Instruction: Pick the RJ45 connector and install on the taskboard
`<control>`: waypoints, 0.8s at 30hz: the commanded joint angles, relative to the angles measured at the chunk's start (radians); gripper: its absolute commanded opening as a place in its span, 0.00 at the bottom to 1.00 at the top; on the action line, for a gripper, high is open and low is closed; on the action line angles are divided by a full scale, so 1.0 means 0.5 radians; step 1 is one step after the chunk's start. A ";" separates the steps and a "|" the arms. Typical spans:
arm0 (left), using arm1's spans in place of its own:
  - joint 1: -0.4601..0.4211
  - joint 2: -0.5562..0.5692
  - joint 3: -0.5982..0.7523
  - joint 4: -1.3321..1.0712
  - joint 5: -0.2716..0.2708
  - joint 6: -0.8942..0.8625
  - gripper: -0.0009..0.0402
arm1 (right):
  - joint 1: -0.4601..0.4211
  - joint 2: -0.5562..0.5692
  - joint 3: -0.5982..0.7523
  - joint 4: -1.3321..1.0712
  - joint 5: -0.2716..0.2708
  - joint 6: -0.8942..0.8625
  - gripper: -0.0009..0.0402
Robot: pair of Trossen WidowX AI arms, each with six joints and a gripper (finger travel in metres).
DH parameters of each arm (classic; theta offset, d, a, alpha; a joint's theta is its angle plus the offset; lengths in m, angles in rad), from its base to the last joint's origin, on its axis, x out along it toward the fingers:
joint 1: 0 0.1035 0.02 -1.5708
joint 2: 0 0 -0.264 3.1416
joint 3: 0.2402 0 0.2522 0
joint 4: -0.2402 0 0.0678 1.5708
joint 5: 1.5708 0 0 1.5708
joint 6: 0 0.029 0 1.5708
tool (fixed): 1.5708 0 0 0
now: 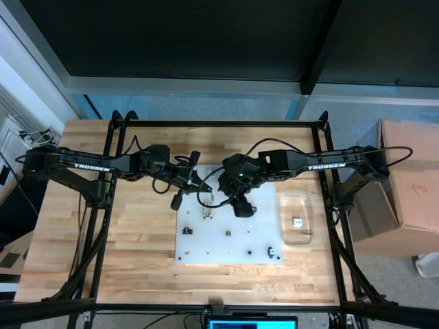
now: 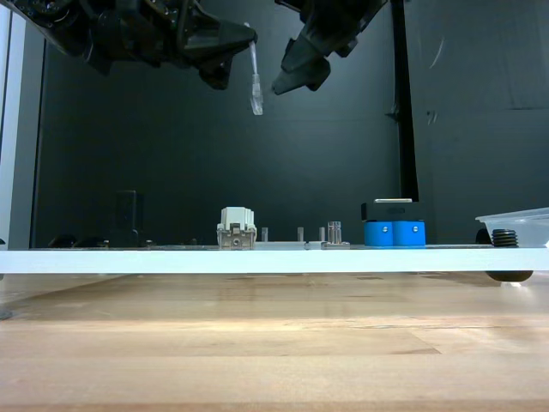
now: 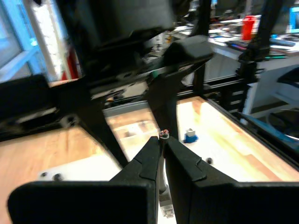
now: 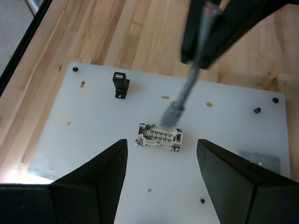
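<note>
RJ45 connector (image 2: 256, 81): held high over the taskboard (image 1: 206, 250), clear of any seat. It hangs plug-down on a short cable stub and is pinched at the stub's upper end.
Left gripper (image 3: 162, 138): closed tight on that stub, high over the board's far left part.
Right gripper (image 4: 161, 144): spread wide and carrying nothing. It is just right of the plug and at about the same height.
Risk, swing: the hold is on the cable rather than the plug body, so the plug could sway or twist on the way down and meet its socket crooked.
Risk, slip: pushing in through the stub could bend it or slide it through the fingers.
Risk, contact: the two grippers are near each other, so a sideways move could knock them together.
Around: a grey multi-pin connector (image 4: 159, 135) lies almost under the plug, with a small black socket (image 4: 120, 84) left of it. Blue blocks (image 2: 395, 232) stand on the board's right, beside a clear tray (image 1: 298, 219).
In the way: nothing lies between plug and board. I cannot tell which seat takes it.
</note>
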 commanded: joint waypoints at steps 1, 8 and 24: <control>-0.001 0.004 0.001 0.002 0.140 0.053 0.02 | -0.026 0.004 -0.010 0.058 -0.146 -0.033 0.48; -0.002 0.004 0.000 0.003 0.342 0.200 0.02 | -0.045 0.034 -0.010 0.165 -0.312 -0.165 0.44; 0.009 0.004 0.000 -0.082 0.533 0.309 0.02 | -0.044 0.172 -0.004 0.462 -0.558 -0.183 0.42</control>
